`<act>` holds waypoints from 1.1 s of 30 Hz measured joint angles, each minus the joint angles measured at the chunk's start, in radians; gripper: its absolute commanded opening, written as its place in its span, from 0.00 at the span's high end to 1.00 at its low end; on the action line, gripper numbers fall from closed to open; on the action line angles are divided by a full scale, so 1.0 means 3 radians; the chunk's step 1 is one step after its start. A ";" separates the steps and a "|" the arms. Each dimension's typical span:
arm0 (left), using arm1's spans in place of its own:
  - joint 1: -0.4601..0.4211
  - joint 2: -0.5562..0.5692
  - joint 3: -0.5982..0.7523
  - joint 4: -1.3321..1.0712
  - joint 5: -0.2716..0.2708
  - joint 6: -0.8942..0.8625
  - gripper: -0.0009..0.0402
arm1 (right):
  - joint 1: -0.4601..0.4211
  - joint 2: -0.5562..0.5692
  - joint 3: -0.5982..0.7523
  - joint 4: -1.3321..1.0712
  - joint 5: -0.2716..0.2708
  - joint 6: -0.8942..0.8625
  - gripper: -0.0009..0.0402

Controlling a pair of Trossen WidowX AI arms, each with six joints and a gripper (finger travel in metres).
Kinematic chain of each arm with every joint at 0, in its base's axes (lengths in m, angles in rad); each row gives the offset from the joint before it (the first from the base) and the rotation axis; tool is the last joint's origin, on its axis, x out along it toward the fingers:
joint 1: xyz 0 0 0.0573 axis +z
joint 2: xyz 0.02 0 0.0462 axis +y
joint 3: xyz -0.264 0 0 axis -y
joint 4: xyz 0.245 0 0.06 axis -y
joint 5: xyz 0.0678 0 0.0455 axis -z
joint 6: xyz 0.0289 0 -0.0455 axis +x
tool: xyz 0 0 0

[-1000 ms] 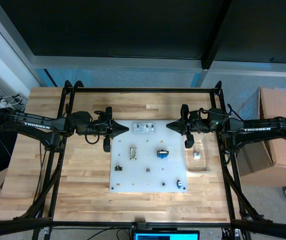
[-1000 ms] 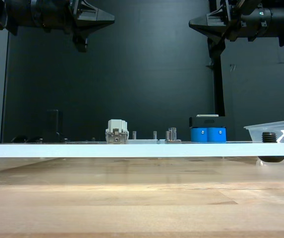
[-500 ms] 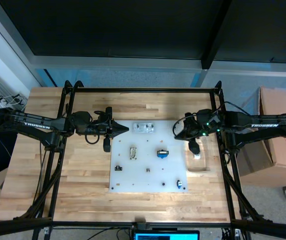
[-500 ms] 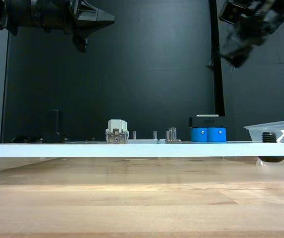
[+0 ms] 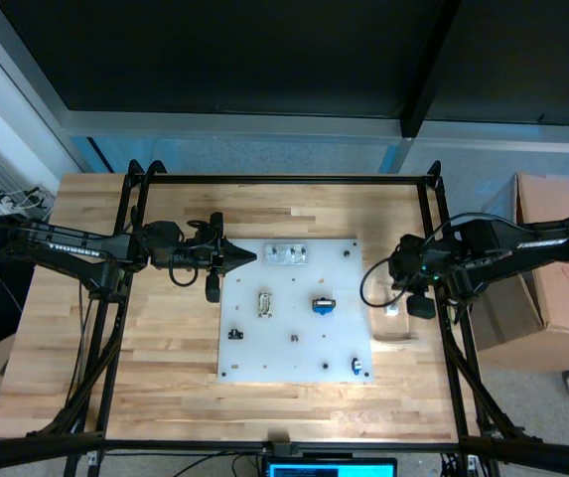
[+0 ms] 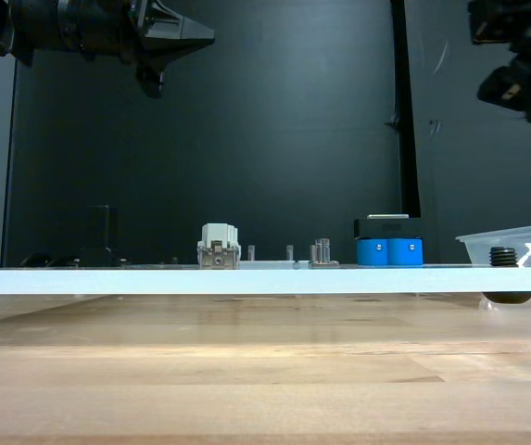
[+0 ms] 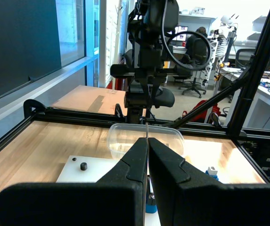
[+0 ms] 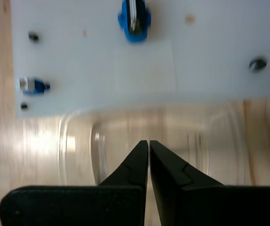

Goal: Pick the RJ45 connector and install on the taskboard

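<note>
Beside the taskboard's left edge, the left gripper hangs high above the table. Its fingers are pressed together on nothing, and the board lies ahead of its tips. Further right, the right gripper points down over the clear tray, its fingers likewise closed and empty. Just beside and below it, a small pale piece, which I take for the RJ45 connector, lies free in the tray. It is likely light, stiff and slick, with a fragile latch tab; the flat sides of its body look the safest hold.
</note>
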 measured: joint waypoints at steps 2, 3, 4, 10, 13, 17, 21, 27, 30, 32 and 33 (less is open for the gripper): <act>0.0000 -0.0001 0.0000 0.0001 0.0000 0.0001 0.98 | 0.0064 0.0003 0.0001 -0.0102 0.0000 0.0066 0.91; 0.0000 -0.0001 -0.0001 0.0001 0.0000 0.0001 0.98 | 0.0088 0.0004 0.0001 -0.0137 -0.0001 0.0098 0.89; 0.0000 0.0000 0.0000 0.0000 0.0000 0.0001 0.98 | 0.0104 0.0008 0.0001 -0.0172 -0.0001 0.0128 0.88; 0.0000 0.0000 0.0000 0.0000 0.0000 0.0000 0.98 | 0.0123 0.0107 0.0003 -0.0253 0.0000 0.0146 0.81; 0.0000 -0.0001 0.0000 0.0001 0.0000 0.0001 0.98 | 0.0130 0.0231 0.0003 -0.0300 0.0000 0.0144 0.80; 0.0000 0.0000 0.0000 0.0001 0.0000 0.0001 0.98 | 0.0137 0.0411 -0.0052 -0.0315 -0.0001 0.0121 0.78; 0.0000 0.0000 0.0000 0.0000 0.0000 0.0001 0.98 | 0.0142 0.0542 -0.0186 -0.0317 -0.0001 0.0112 0.77; 0.0000 -0.0001 0.0000 0.0000 0.0000 0.0001 0.98 | 0.0153 0.0647 -0.0318 -0.0277 -0.0001 0.0134 0.77; 0.0000 0.0000 0.0000 0.0000 0.0000 0.0001 0.98 | 0.0153 0.0659 -0.0394 -0.0187 -0.0001 0.0135 0.77; 0.0000 -0.0001 -0.0001 0.0000 0.0000 0.0001 0.98 | 0.0155 0.0659 -0.0441 -0.0123 -0.0001 0.0146 0.77; 0.0000 0.0000 0.0000 0.0000 0.0000 0.0000 0.98 | 0.0155 0.0659 -0.0460 -0.0100 -0.0001 0.0146 0.77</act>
